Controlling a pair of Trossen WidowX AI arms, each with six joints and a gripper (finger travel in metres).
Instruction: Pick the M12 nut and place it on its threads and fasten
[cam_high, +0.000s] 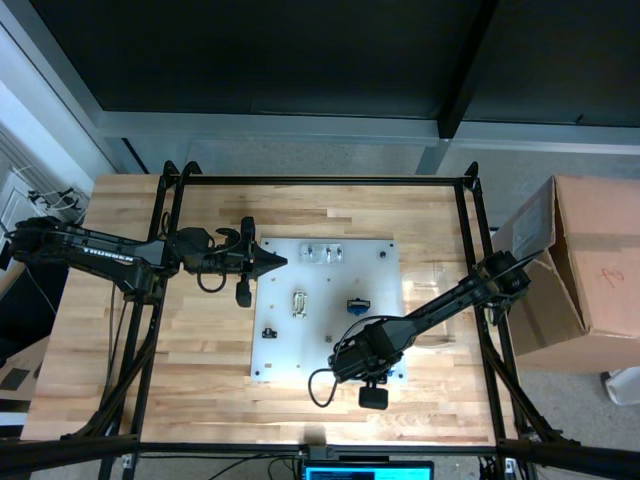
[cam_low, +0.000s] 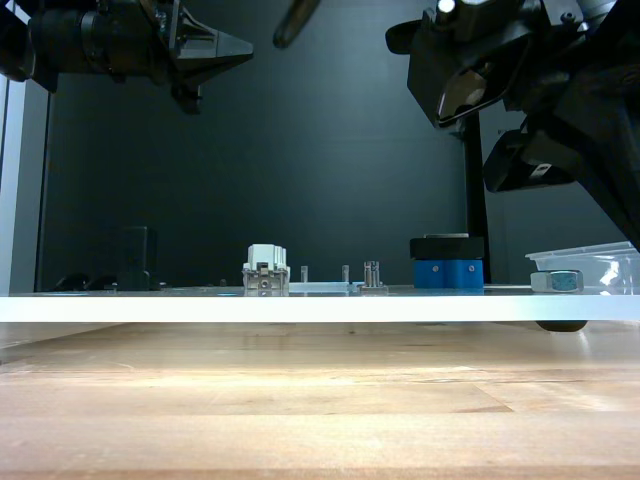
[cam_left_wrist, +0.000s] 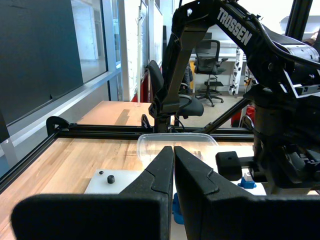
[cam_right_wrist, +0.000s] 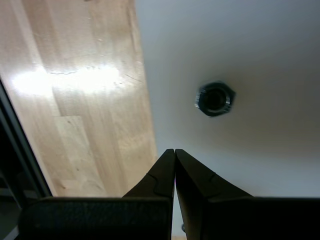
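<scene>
M12 nut (cam_low: 556, 282): free of both grippers, lying flat at the near right edge of the white board (cam_high: 300, 350). Its centre is filled dark in the right wrist view, so it reads as seated on its stud (cam_right_wrist: 215, 98). No ribs show beneath it in the low view.
Clear tray (cam_low: 600, 258): stands behind the nut. The nut is in front of it, not inside.
Right gripper (cam_right_wrist: 174, 151): clenched on nothing, fingers pressed together. It hangs above the board with the nut a little ahead of its tips and well clear of them.
Left gripper (cam_left_wrist: 173, 150): also clenched and empty, raised over the far left edge of the board, well apart from the nut.
Risk, tightness: nothing here shows how firmly the nut is threaded, so it may only be resting on the first turns or cross-threaded.
Risk, contact: if the right gripper descends with its fingers closed, it would strike the nut's top face rather than straddle its flats, tilting or jamming it.
Risk, slip: a shallow grip on the low nut could slide off while turning.
</scene>
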